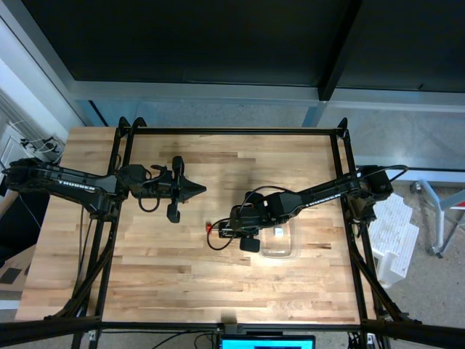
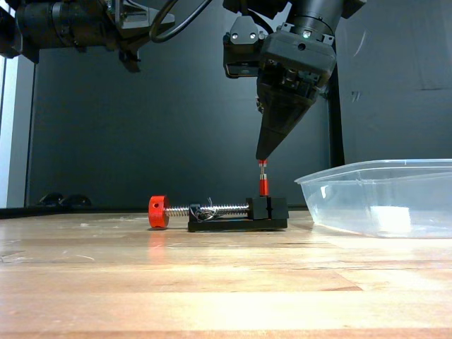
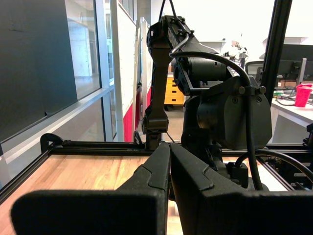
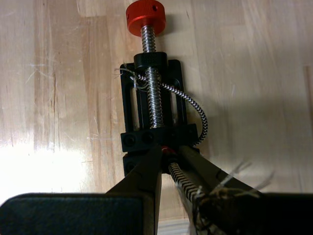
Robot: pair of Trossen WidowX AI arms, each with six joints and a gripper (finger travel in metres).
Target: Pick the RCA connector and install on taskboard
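Two black arms over a pale butcher-block table (image 1: 182, 283), only one down at the work. At far left, hung high and well apart from everything else, the left gripper (image 1: 201, 190), its tapered matte fingers (image 3: 151, 176) pressed flat together with nothing between.

Farther right, lying on the wood, the taskboard (image 2: 236, 217): a small black rectangular frame with a round red knob (image 2: 158, 211) at its left end and a bright threaded screw (image 2: 219, 209) running along its middle. Draped across that screw and looping off one side, a black-and-white braided cord (image 4: 198, 115) with frayed ends.

Standing upright on the block's right end, the RCA connector (image 2: 263, 182), a slim red plug with a silver band. Pointed straight down onto it, the right gripper (image 2: 262, 158), a dark cone narrowing to a point, pinched on the plug's top, with a sliver of red showing between the tips in the right wrist view.

At right, near the block, a clear thin-walled plastic tray (image 2: 339, 201) with rounded corners, holding a small whitish square piece (image 2: 390, 219).
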